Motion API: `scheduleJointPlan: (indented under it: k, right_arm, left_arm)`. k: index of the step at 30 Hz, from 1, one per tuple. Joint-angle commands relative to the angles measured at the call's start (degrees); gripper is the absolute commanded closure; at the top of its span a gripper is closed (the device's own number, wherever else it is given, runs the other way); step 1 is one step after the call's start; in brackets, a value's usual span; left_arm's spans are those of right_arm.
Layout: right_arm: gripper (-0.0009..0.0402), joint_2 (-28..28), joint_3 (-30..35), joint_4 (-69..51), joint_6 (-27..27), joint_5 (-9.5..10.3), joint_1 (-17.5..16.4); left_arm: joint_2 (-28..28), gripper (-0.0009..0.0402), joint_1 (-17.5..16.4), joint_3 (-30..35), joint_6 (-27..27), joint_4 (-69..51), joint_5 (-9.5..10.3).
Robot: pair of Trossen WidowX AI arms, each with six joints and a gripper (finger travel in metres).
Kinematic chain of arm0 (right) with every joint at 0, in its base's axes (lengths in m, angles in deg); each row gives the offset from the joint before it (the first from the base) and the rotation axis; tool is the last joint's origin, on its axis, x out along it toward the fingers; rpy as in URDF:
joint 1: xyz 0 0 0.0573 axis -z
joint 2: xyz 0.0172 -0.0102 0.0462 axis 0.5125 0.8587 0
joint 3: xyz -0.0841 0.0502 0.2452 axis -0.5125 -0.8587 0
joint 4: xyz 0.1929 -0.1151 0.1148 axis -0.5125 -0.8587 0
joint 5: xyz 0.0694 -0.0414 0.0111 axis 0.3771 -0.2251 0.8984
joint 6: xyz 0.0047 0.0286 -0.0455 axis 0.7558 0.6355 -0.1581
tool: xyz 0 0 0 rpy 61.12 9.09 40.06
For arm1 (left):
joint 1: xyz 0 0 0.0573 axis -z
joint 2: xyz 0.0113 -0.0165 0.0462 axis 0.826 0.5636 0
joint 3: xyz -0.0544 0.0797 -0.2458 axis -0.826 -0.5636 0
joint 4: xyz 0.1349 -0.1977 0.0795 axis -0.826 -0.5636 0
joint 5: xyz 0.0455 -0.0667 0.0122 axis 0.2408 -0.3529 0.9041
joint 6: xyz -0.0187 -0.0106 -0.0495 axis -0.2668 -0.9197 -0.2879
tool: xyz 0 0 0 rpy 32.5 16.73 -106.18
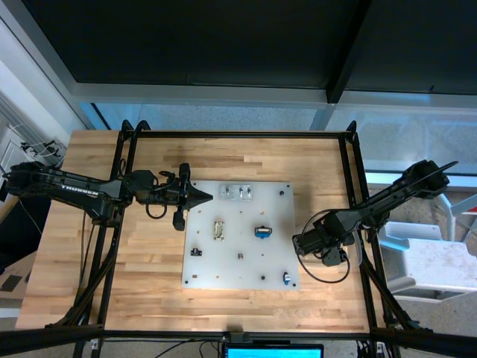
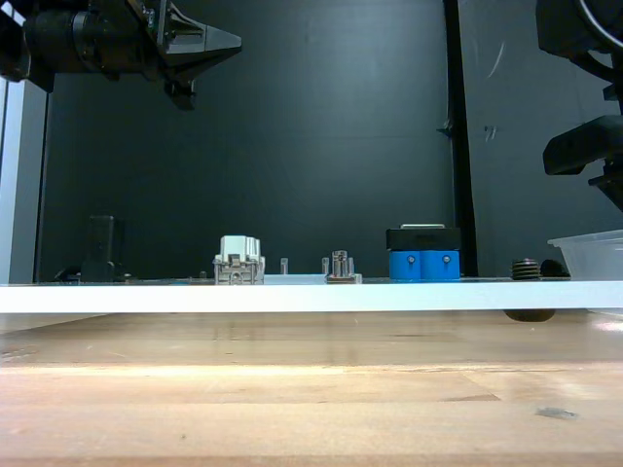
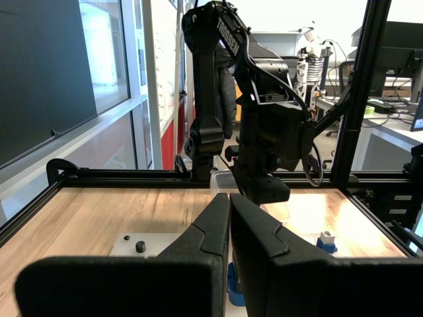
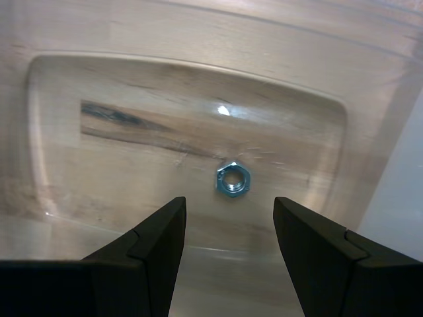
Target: Pick the M12 fastener and fasten on the M12 threads
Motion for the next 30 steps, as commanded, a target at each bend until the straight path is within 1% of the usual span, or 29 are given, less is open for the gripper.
scheduleJointPlan:
  k: [1, 13, 30]
  right_arm:
    - [0.0209, 0.7, -0.5, 1.5, 0.0, -0.04, 0.0]
    - [0.0210, 1.3, -4.4, 7.2, 1.5, 0.13, 0.0]
    - [0.0210, 1.4, -6.9, 10.2, 1.7, 0.39, 0.2]
  left_arm:
    - [0.0, 0.0393, 0.0, 0.0, 0.0, 0.0, 0.00]
    - [0.0, 0.0393, 0.0, 0.0, 0.0, 0.0, 0.00]
    - [0.0, 0.0393, 0.0, 0.0, 0.0, 0.0, 0.00]
